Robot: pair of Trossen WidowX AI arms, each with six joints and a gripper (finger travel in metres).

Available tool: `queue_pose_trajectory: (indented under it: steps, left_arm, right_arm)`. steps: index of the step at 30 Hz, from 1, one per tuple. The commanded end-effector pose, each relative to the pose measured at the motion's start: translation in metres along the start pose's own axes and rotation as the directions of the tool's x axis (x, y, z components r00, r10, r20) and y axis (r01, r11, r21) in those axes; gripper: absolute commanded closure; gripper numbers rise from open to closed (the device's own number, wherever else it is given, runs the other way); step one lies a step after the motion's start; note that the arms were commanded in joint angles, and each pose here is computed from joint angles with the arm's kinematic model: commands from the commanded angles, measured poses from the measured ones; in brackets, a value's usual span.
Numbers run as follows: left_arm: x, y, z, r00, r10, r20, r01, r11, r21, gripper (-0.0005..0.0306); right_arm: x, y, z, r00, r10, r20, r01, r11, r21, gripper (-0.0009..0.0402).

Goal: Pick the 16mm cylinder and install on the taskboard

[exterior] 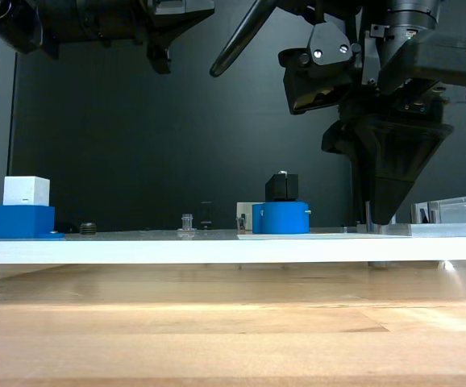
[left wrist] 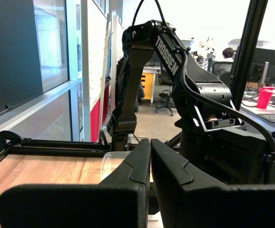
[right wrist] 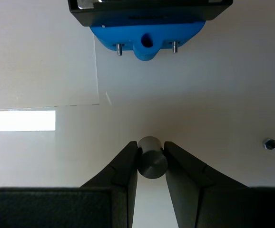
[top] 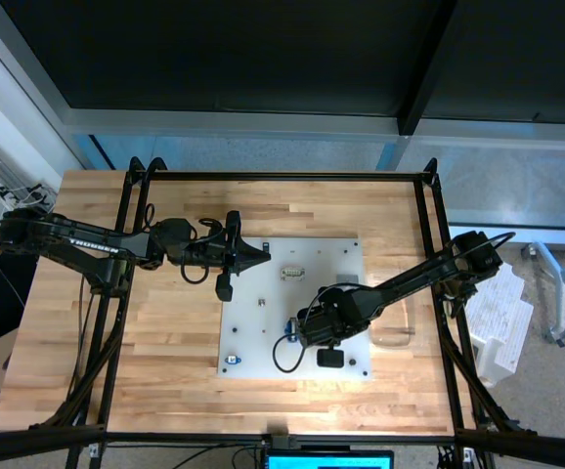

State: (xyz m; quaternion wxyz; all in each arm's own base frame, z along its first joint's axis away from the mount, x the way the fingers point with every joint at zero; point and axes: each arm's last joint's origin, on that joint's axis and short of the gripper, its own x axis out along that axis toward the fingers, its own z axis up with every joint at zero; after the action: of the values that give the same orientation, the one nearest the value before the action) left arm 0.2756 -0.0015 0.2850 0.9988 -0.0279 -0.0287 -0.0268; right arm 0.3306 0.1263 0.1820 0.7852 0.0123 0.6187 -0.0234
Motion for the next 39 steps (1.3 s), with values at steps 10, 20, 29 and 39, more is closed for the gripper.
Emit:
queue_pose_trajectory:
  steps: [10,20,29,39]
  left_arm:
    - [0.0,0.0,0.0,1.0,0.0,0.0,0.0,1.0,0.0,0.03]
    - [0.0,0.0,0.0,1.0,0.0,0.0,0.0,1.0,0.0,0.03]
    - [0.0,0.0,0.0,1.0,0.0,0.0,0.0,1.0,0.0,0.03]
    - [0.0,0.0,0.0,1.0,0.0,0.0,0.0,1.0,0.0,0.03]
  right_arm:
    - [-0.006,-0.001,0.001,1.0,-0.003,0.021,0.003,1.0,0.0,0.0221]
    - [-0.048,-0.013,-0.001,0.989,0.009,0.148,-0.003,0.999,-0.045,0.0178]
    - [-0.093,-0.05,0.0,0.958,0.008,0.287,0.017,0.996,-0.084,0.0218]
    - [-0.13,-0.093,-0.01,0.813,0.002,0.583,0.021,0.999,-0.033,0.0283]
